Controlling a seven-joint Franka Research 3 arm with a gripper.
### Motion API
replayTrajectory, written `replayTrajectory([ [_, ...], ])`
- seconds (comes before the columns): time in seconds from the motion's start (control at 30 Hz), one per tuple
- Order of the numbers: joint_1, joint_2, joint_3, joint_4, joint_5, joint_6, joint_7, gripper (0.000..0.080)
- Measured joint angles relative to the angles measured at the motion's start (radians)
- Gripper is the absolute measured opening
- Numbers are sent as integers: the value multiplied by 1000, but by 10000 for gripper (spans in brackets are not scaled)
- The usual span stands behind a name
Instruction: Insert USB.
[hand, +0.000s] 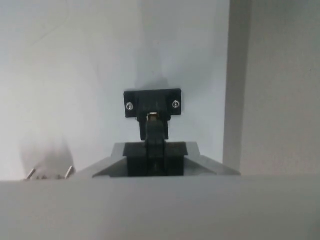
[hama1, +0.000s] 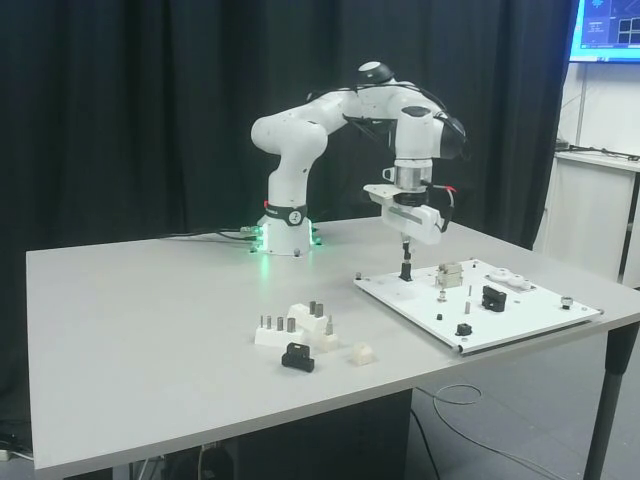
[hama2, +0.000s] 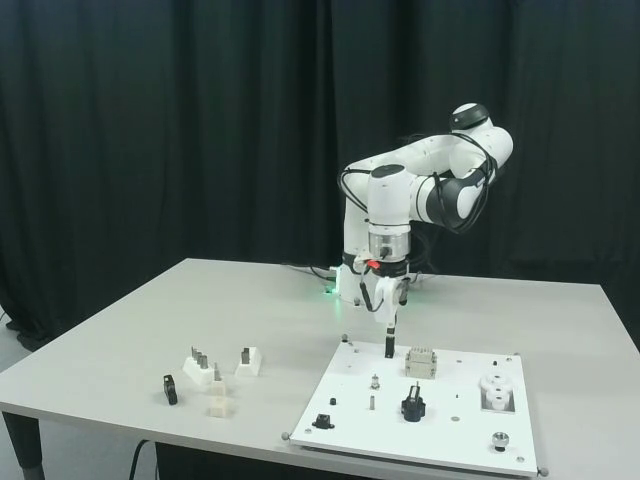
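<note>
Holding a small black USB plug (hand: 154, 131) upright between closed fingers, the gripper (hama1: 405, 241) hangs over the far left corner of the white board (hama1: 520, 318), which lies on the right part of the grey table (hama1: 140, 310). In the wrist view the plug's metal tip points down at a black socket block (hand: 152, 103) fastened to the board by two screws; tip and socket appear closely lined up, though whether they touch cannot be told. In the second room view the plug (hama2: 388, 345) stands just above the board (hama2: 440, 440), left of a grey connector block (hama2: 421, 362).

Handling, as a judgement: the plug is light and stiff, with a hard, probably smooth shell, so it may slip or tilt under push. Hold is best taken on the flat sides of its body, well above the metal tip, as it seems to be now. The tip and socket tolerate little sideways force, so a straight, gentle descent is called for.

Well apart, on the near left of the table, stand white holders (hama1: 296, 327) with grey pegs and a small black part (hama1: 298, 357).
</note>
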Motion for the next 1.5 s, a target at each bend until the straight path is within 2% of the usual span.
replayTrajectory([
  [0.5,-15,0,1,0,1,0,-16,66],
  [0.8,-27,0,9,0,20,0,-16,66],
  [1.5,-27,0,9,0,28,-1,-16,66],
])
